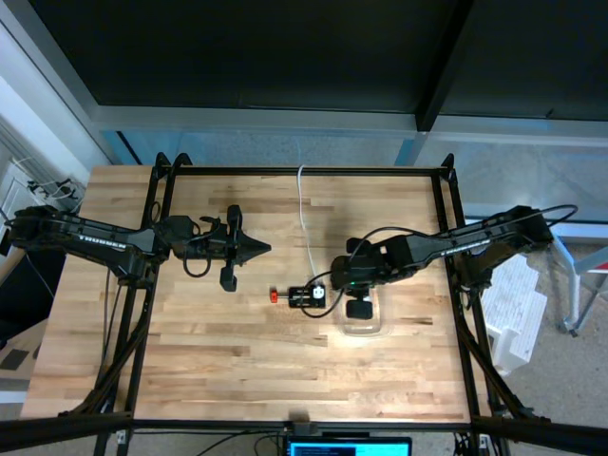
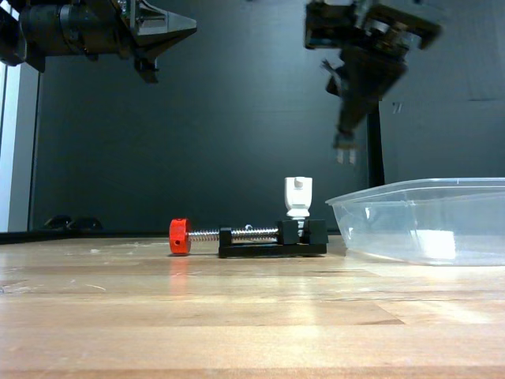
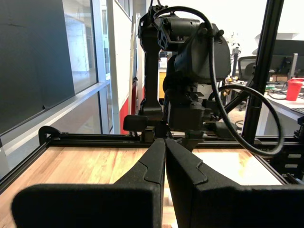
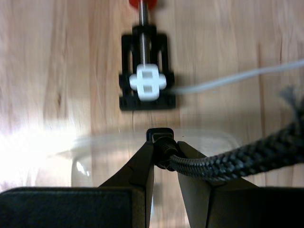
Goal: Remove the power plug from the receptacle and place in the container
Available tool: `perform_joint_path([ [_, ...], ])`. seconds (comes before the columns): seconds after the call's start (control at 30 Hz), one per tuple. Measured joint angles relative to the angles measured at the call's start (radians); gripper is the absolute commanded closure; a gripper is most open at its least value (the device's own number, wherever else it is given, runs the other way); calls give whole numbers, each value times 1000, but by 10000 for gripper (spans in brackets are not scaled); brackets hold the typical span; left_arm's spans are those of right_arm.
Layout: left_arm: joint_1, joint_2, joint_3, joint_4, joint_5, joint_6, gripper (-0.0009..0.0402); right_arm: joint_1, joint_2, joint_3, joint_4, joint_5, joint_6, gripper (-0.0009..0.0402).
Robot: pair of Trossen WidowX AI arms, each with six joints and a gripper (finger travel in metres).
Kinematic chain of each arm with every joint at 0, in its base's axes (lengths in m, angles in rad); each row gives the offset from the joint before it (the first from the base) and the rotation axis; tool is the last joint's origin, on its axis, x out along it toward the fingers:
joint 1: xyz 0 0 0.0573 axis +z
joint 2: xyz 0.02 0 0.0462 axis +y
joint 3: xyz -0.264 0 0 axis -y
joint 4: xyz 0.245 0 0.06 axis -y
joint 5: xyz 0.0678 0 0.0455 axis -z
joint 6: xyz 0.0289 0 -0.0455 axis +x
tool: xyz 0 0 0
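The right gripper hangs above the far-left rim of the clear, round-cornered plastic container, its fingers pinched on the tiny black power plug. The power plug is clear of the white-faced receptacle and is held in the air with its two metal prongs pointing down. The receptacle stands upright in the small black vise with the red knob, just left of the container, and a thin white cable leads away from it. The power plug is judged light, rigid and smooth-sided, so it could slip. The best hold is across the flat sides of its body, as at present, not on the prongs. Its dark braided cord is judged flexible and springy and could tug the power plug sideways on release. The left gripper is parked high over the table's left half, fingers pressed together and holding nothing. The plug, receptacle and container show no label; white lettering on the left arm is too small to read.
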Motion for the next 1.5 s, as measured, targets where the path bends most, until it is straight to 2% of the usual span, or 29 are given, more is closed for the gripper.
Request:
perform_joint_path([
  [0.37,0,0,0,0,0,0,393,0,-100,-196,3,18,1,393],
  [0.47,0,0,0,0,0,0,393,0,-106,-225,5,38,4,393],
  [0.77,0,0,0,0,0,0,393,8,-108,-268,22,39,3,389],
  [1.03,0,0,0,0,0,0,393,31,-108,-285,27,87,-3,325],
  [1.5,0,0,0,0,0,0,393,51,-108,-269,42,87,5,191],
])
